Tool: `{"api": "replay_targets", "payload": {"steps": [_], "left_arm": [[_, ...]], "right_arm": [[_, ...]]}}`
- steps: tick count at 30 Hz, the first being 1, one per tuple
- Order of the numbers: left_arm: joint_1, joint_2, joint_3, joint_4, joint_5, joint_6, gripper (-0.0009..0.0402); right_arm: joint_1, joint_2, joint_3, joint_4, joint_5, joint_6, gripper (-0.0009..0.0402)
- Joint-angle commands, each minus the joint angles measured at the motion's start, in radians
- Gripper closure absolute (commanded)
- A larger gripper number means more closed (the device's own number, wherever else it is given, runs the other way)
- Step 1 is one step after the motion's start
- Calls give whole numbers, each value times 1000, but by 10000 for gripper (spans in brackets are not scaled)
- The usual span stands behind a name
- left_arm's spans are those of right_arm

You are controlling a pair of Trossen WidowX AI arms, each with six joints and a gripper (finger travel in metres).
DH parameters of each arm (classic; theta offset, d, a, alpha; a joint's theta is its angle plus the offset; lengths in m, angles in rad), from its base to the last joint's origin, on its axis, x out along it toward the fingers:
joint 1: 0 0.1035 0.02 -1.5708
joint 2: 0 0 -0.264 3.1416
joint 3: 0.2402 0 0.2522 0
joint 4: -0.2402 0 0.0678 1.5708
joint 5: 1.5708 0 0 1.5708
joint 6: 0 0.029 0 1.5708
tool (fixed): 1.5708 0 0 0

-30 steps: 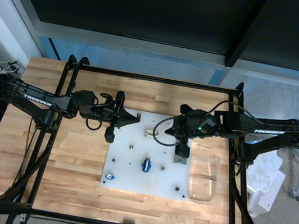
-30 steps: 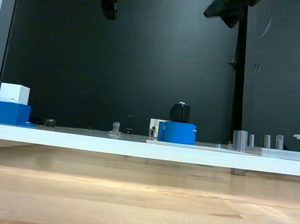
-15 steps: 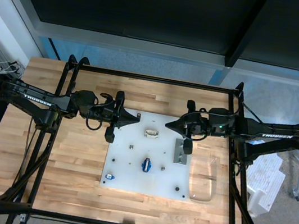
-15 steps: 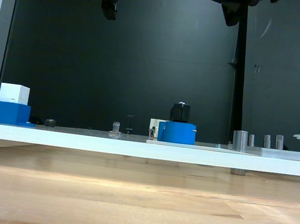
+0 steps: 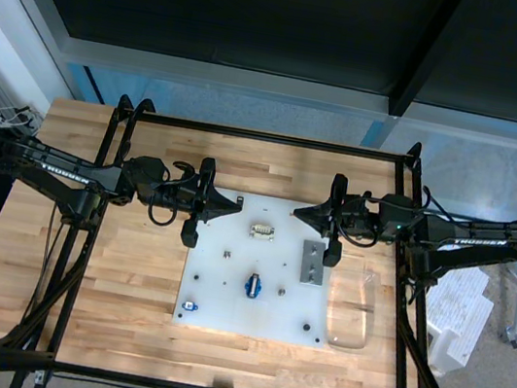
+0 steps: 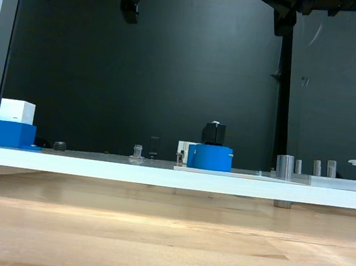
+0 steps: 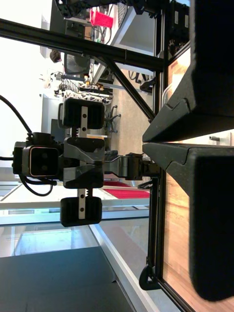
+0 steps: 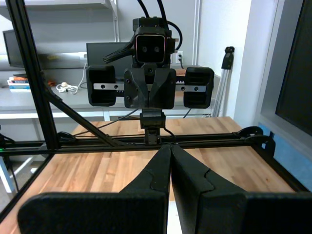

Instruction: Pick the 16mm cylinder and install on the taskboard

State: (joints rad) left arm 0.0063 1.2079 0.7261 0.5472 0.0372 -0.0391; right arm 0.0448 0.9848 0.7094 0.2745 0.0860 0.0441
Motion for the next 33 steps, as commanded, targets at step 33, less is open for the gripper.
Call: {"api": "replay_targets", "payload": {"steps": [33], "left_arm": [[0,0,0,0,0,0,392]], "right_arm": [[1,-1,-47,82,-8,52,393]]}}
